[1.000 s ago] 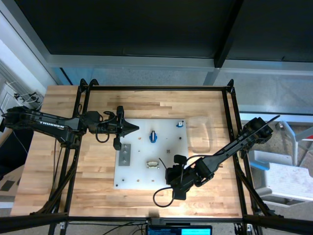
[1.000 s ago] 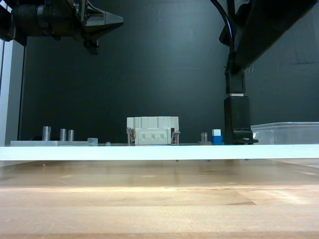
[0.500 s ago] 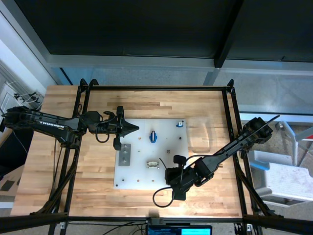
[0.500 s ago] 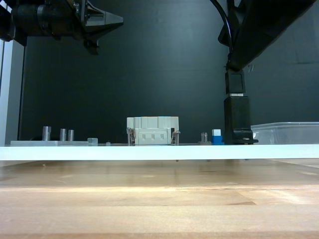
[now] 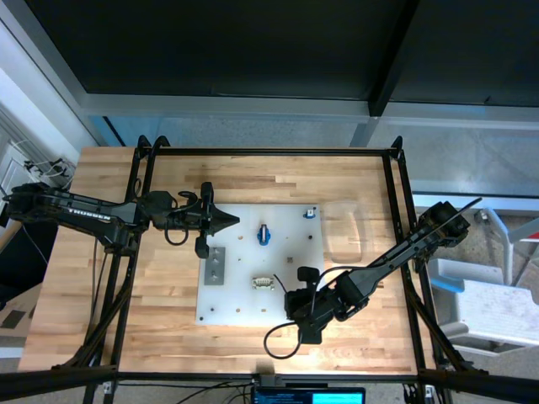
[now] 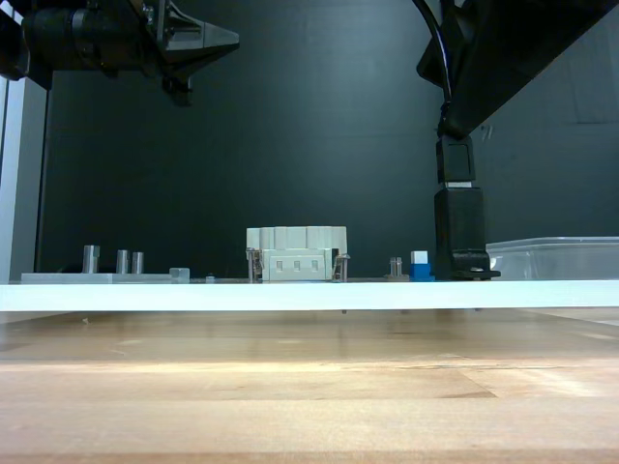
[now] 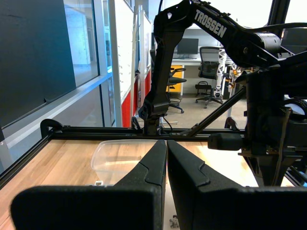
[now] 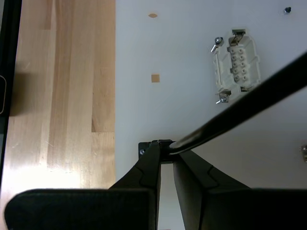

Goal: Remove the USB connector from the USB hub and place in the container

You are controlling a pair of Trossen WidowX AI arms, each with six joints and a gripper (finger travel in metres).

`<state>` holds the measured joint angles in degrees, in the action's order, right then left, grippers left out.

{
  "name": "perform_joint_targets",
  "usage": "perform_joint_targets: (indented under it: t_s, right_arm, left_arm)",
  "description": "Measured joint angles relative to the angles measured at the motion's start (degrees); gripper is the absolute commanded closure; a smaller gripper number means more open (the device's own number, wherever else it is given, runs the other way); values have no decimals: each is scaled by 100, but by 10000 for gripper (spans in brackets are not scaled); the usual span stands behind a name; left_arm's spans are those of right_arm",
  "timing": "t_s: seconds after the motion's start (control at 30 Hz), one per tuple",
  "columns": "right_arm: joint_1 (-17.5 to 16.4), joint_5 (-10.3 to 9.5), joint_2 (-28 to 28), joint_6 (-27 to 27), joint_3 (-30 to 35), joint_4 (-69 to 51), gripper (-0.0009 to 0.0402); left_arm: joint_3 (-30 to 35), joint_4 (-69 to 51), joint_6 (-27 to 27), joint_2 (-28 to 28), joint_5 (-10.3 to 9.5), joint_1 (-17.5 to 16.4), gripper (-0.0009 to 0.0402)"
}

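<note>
Your USB connector (image 8: 249, 101) is a thin black cable ending in a small black plug, which stands upright in the USB hub (image 6: 458, 232) by the white board's (image 5: 240, 290) near edge. The right gripper (image 8: 165, 146) pinches that plug, jaws narrow. Right of the board, the clear container (image 5: 345, 231) shows only wood through it. The left gripper (image 7: 166, 143) hovers above the board's far left corner, fingers pressed together.
</note>
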<state>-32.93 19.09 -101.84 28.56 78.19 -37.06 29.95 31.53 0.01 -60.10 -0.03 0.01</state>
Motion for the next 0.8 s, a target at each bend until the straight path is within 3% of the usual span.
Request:
perform_joint_targets:
  t_s: [0.2, 0.33, 0.8]
  right_arm:
    - [35, 17, -310, -328, 503, -459, 393]
    - [96, -179, -468, -446, 741, -483, 393]
    - [37, -136, -382, -116, 597, -450, 393]
  left_arm:
    - [-2, 0, 0, 0, 0, 0, 392]
    - [0, 0, 0, 0, 0, 0, 392]
    - [0, 0, 0, 0, 0, 0, 392]
